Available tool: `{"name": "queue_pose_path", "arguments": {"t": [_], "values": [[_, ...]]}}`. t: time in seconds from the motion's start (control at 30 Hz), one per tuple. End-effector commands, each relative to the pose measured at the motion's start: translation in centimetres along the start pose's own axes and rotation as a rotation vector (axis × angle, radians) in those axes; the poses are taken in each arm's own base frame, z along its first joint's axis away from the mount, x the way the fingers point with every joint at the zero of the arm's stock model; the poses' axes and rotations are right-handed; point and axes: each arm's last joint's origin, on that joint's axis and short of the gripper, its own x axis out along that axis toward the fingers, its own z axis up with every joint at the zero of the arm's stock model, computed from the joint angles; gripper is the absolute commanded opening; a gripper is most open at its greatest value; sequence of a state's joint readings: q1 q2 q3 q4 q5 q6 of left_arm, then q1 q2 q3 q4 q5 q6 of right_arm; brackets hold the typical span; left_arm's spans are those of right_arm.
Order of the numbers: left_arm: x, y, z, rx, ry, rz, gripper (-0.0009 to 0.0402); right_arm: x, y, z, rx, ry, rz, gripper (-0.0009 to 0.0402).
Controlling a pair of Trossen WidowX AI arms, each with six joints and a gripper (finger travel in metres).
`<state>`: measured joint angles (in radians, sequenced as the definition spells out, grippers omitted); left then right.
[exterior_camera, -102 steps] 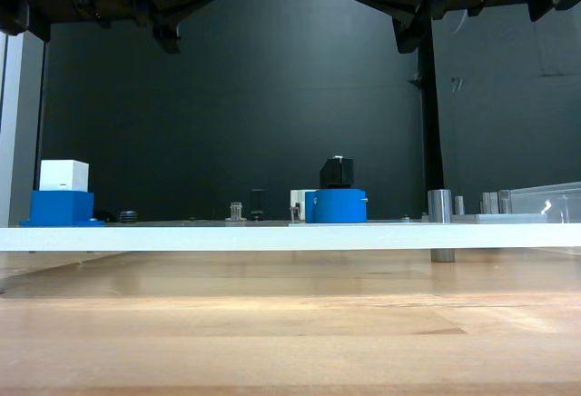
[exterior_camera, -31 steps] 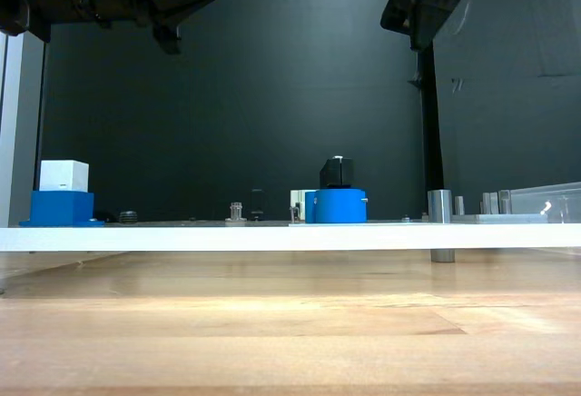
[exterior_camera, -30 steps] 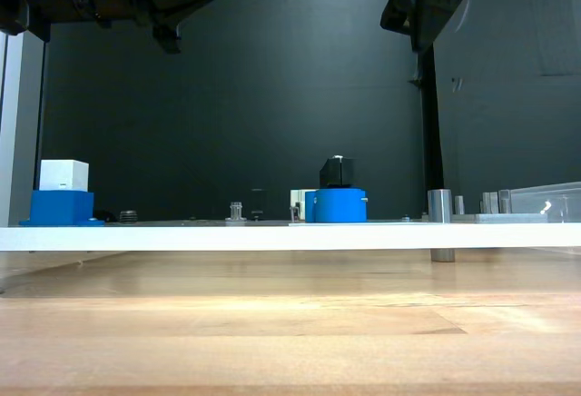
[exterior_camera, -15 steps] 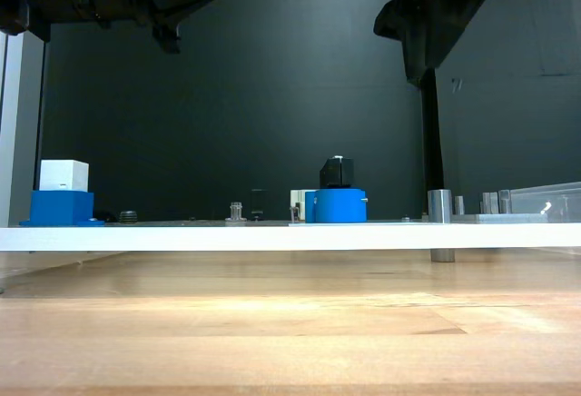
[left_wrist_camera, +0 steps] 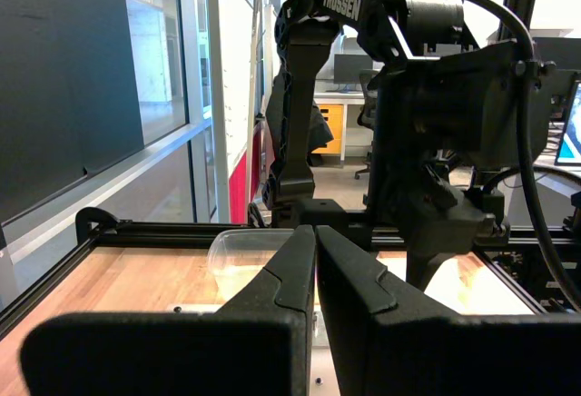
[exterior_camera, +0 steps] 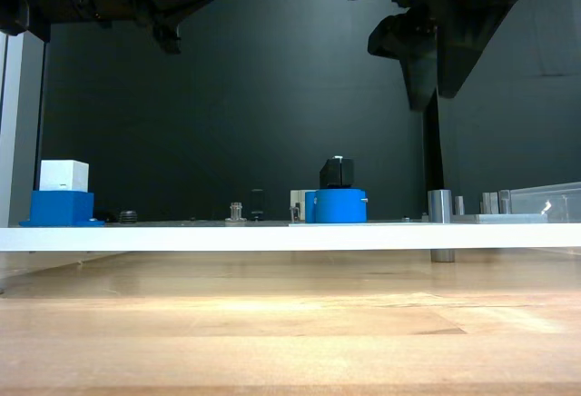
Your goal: Pick the 16mm cylinder and place it in the container
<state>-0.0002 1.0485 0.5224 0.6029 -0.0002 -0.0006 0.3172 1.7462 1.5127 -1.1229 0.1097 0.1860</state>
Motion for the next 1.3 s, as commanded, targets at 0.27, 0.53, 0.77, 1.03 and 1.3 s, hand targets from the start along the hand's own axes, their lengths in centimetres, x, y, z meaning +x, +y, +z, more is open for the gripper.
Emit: {"name": "queue_pose_path", "arguments": {"t": [0.27, 0.53, 0.77, 1.03, 1.3], "values": [[0.0, 0.0, 0.0, 0.000, 0.000, 0.000, 0.0000, 1.8, 0.5, 0.4, -0.017, 0.028, -0.003, 0.0194], [0.0, 0.0, 0.0, 0.000, 0.000, 0.000, 0.0000, 3.5, 0.9, -0.1, -0.003, 0.022, 0.004, 0.0194], [0.0, 0.0, 0.0, 0.000, 0.000, 0.000, 0.0000, 4.4, 1.1, -0.2, 0.001, 0.010, 0.008, 0.0194], [0.0, 0.0, 0.0, 0.000, 0.000, 0.000, 0.0000, 5.9, 1.5, 0.2, -0.005, 0.027, 0.031, 0.0194], [0.0, 0.0, 0.0, 0.000, 0.000, 0.000, 0.0000, 6.5, 1.5, -0.1, -0.006, 0.029, 0.029, 0.0191]]}}
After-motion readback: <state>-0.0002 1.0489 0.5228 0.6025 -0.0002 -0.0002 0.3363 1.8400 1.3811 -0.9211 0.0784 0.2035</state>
